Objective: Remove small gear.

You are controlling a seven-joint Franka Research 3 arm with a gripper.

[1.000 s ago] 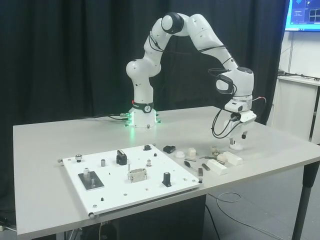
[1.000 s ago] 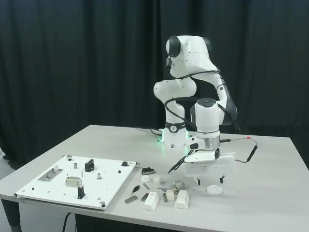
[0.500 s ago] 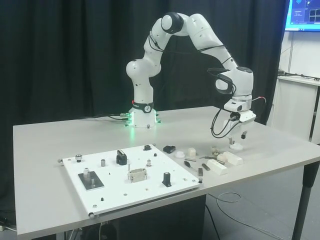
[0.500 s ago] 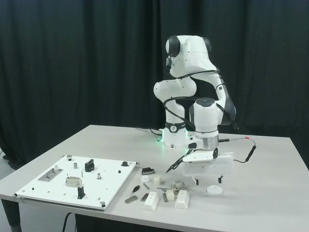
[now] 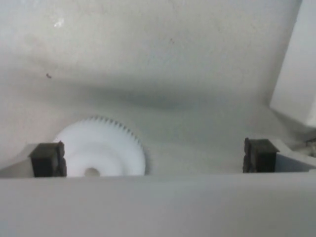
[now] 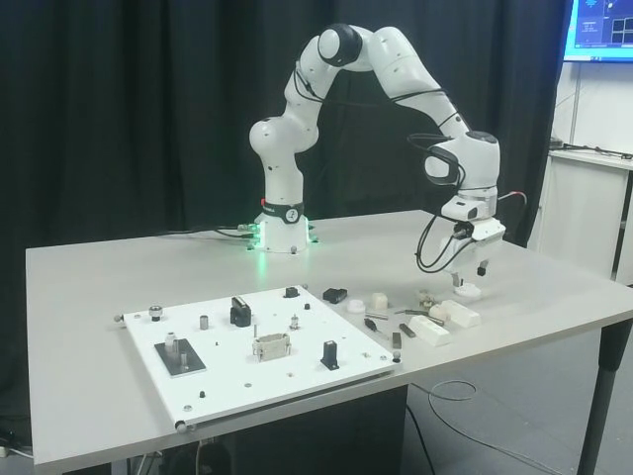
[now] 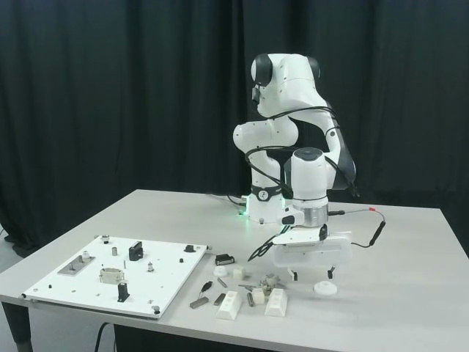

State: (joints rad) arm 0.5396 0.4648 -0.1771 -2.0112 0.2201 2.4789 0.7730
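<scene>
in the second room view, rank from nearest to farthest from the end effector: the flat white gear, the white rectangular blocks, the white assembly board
1. Flat white gear: on the grey table just below the end effector.
2. White rectangular blocks: by the table's front edge.
3. White assembly board: far across the table, away from the arm's base.
</scene>
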